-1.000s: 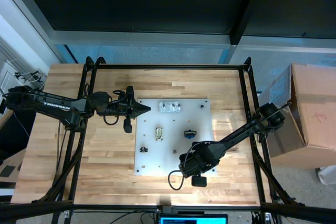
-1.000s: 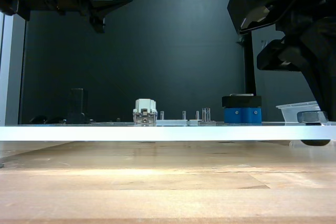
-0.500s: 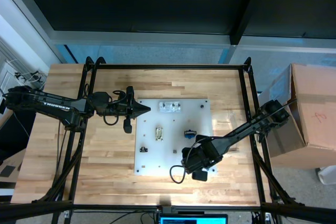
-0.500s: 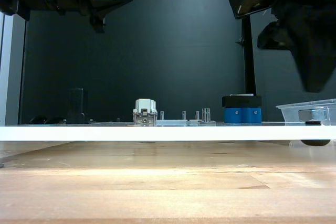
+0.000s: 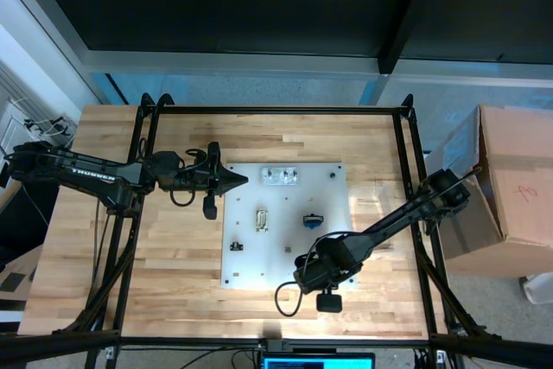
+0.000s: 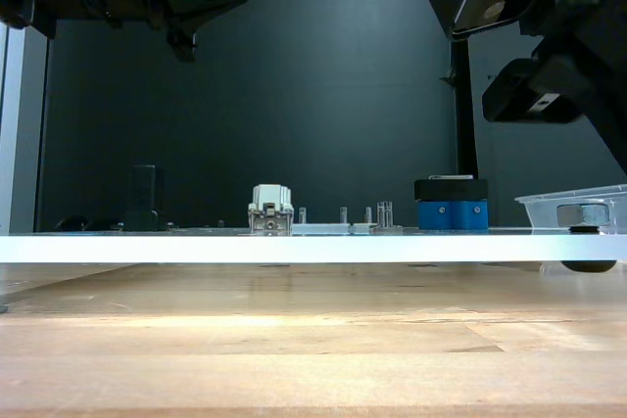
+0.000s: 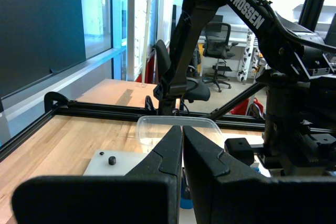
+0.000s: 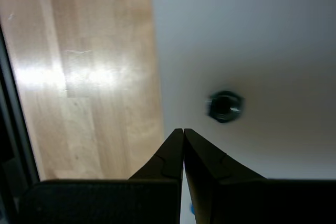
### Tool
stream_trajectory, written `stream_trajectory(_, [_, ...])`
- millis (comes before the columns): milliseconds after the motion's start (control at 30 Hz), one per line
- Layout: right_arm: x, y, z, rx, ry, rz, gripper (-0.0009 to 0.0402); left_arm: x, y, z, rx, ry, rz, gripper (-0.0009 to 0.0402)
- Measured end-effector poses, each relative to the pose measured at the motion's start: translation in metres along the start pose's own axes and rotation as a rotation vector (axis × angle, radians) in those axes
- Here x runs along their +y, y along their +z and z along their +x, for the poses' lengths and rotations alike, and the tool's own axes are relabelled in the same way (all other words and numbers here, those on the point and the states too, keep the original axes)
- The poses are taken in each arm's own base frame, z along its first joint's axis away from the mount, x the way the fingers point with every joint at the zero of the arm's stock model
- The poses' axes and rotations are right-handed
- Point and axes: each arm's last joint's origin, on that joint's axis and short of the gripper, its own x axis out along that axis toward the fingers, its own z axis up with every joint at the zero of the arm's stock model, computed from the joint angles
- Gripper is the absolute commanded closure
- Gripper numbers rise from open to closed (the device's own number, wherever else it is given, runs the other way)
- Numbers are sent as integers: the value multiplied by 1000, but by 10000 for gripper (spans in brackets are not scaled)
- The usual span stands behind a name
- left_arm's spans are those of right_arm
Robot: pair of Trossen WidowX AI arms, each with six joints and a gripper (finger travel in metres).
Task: Unfasten the M12 nut and place it in the container
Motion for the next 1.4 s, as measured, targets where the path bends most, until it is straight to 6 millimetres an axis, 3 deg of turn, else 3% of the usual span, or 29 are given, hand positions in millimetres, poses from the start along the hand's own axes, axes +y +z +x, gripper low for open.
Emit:
stream_trajectory(333, [-2,1,8,6,-41,-8,393,0,0,0,1,0,0,393])
stream_trajectory(533, [-13,-1,0,-88,-325,84,394,0,0,0,1,0,0,393])
stream_trajectory(700, [-11,-2,-6,-79,-293,87,393,0,0,0,0,0,0,393])
stream_trajectory(1100, [3,-1,-30,18,1,80,393,0,0,0,0,0,0,393])
stream_trajectory(1400, [4,4,-6,18,19,71,393,0,0,0,0,0,0,393])
